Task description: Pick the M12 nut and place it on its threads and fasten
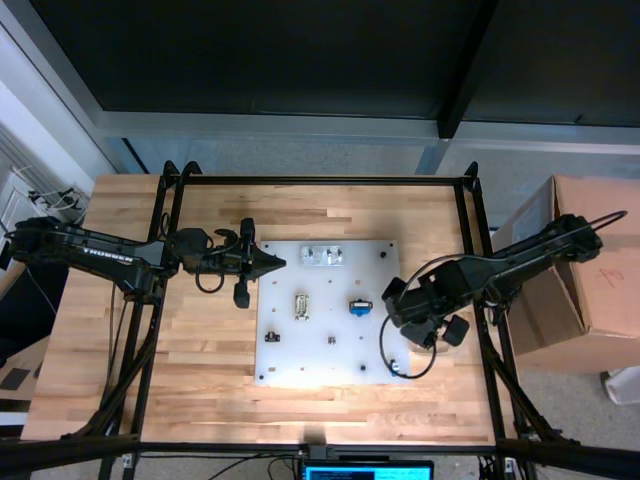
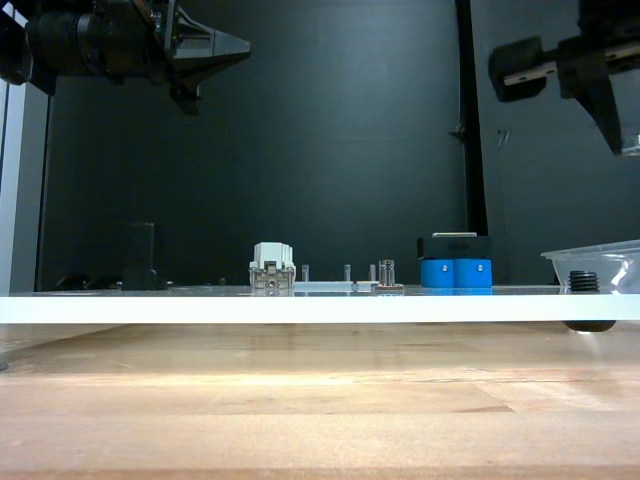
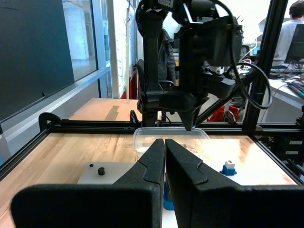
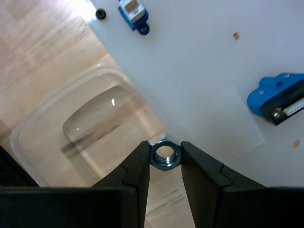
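Pick done, 2 steps left: M12 nut (image 4: 165, 158) pinched in right gripper (image 4: 165, 150), upper right in low view; stud (image 2: 583, 282) bare, lower right; left gripper (image 2: 244, 45) closed tight, upper left.

My left fingers (image 3: 151, 164) and my right fingers (image 4: 135, 173) are matt black plastic; the nut (image 4: 165, 156) the right ones grip is bright smooth metal. The tray (image 4: 42, 142) is clear glossy plastic, the board (image 4: 204, 57) smooth matt white, the table (image 4: 38, 47) pale grained wood
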{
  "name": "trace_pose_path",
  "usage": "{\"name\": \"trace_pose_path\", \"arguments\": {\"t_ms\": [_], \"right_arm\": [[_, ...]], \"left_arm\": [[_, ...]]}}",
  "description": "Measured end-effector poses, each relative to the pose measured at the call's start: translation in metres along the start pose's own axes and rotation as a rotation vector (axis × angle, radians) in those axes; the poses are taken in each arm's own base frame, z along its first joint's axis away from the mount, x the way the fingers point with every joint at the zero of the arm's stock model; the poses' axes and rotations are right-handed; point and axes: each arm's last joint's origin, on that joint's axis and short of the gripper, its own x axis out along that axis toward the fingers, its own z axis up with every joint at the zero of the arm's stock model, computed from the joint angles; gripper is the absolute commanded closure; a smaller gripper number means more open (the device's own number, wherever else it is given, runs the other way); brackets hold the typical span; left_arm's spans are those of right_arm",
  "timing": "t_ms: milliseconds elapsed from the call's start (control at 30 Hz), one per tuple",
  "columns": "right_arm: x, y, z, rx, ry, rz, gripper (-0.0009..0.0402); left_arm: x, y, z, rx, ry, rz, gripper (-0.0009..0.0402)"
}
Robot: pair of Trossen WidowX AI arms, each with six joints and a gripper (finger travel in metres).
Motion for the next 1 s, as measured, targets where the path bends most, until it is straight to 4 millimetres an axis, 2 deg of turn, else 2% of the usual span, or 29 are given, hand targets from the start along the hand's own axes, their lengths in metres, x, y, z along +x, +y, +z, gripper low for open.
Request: {"name": "trace_pose_path", "arguments": {"t_ms": [500, 1000], "right_arm": [[0.014, -0.032, 0.061, 0.033, 0.011, 0.011, 0.0380], [0.032, -0.040, 0.105, -0.015, -0.001, 0.010, 0.0380]], "left_arm": [[0.000, 0.000, 0.000, 0.000, 0.000, 0.000, 0.0393], [0.000, 0.000, 0.000, 0.000, 0.000, 0.000, 0.0393]]}}
